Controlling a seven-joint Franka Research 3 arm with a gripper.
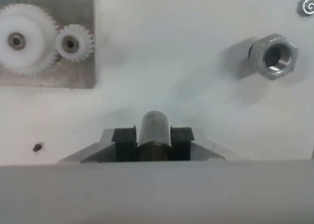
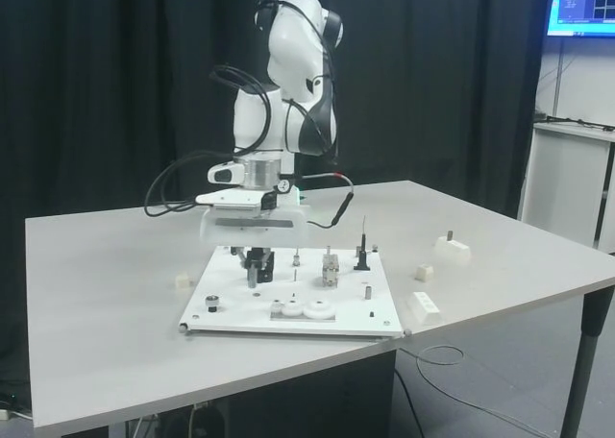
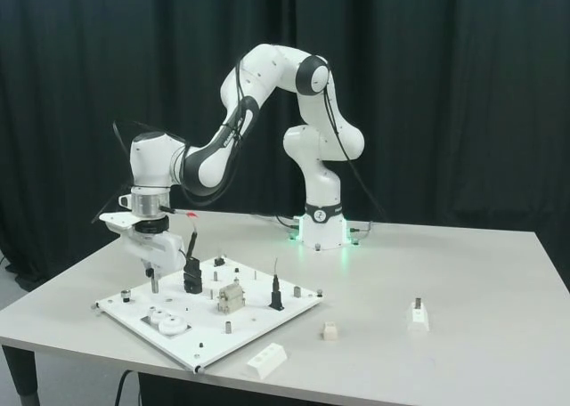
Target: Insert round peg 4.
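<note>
The gripper (image 1: 154,141) pinches the round peg (image 1: 155,130) between its black pads, the peg's long axis upright and pointing straight down at the white board (image 3: 258,321), hanging just above it near the gears (image 1: 29,37).

Under the claw (image 1: 154,144) the white board (image 2: 231,299) lies bare. The 2 white gears (image 1: 34,40) sit to one side, the hex nut (image 1: 273,56) to the other, both apart from it. Upright fixtures (image 3: 230,296) crowd the board's middle. The grey bench (image 3: 481,281) beyond the board is open, save 3 small white blocks (image 3: 416,315).
</note>
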